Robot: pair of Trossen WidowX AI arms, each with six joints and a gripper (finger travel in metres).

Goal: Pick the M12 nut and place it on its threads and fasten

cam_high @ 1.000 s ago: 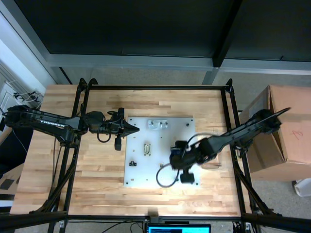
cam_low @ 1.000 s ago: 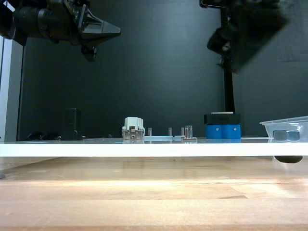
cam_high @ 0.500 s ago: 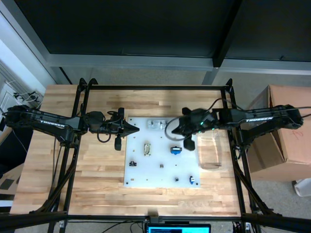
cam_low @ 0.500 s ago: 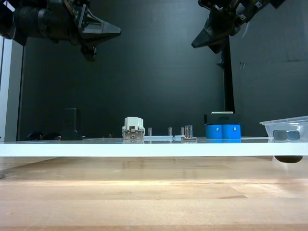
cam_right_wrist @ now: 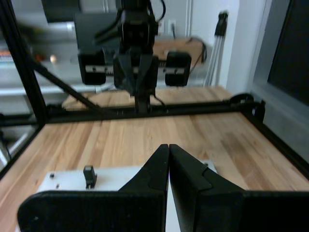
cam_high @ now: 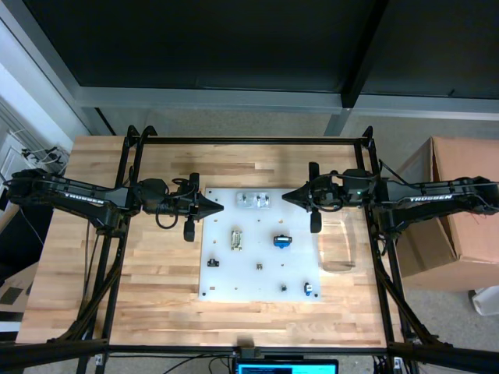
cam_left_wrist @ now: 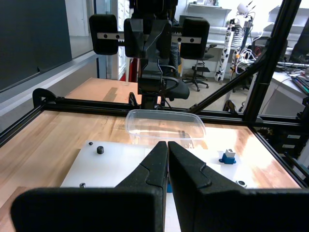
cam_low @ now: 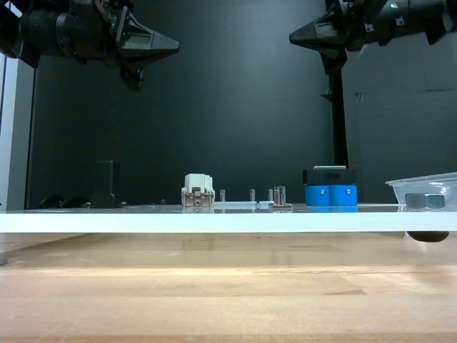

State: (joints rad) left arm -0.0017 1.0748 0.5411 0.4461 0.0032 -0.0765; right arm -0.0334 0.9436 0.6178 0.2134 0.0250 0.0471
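1. Over the far left part of the white board (cam_high: 234,280), the left gripper (cam_high: 218,207) hangs high above the desk (cam_high: 156,296). It points right, and its fingers (cam_left_wrist: 153,166) are pressed together tip to tip.
2. Opposite it, over the board's far right part, the right gripper (cam_high: 285,196) hangs at about the same height and points left. Its fingers (cam_right_wrist: 155,166) are likewise pressed flat together.
3. The two grippers face each other, well apart, both roughly level.
4. The nut (cam_low: 425,201), small and silver, is on its stud at the board's near right edge, held by neither gripper. It sits low against the board, and the low view shows no ribs beneath it.
5. The tray (cam_high: 348,245), of clear plastic, lies on the desk just beside the board's right edge. The nut is outside it, though in the low view it stands in front of the tray wall.
6. A blue block (cam_high: 281,241) sits right of mid-board, with a white connector (cam_high: 235,240) to its left.
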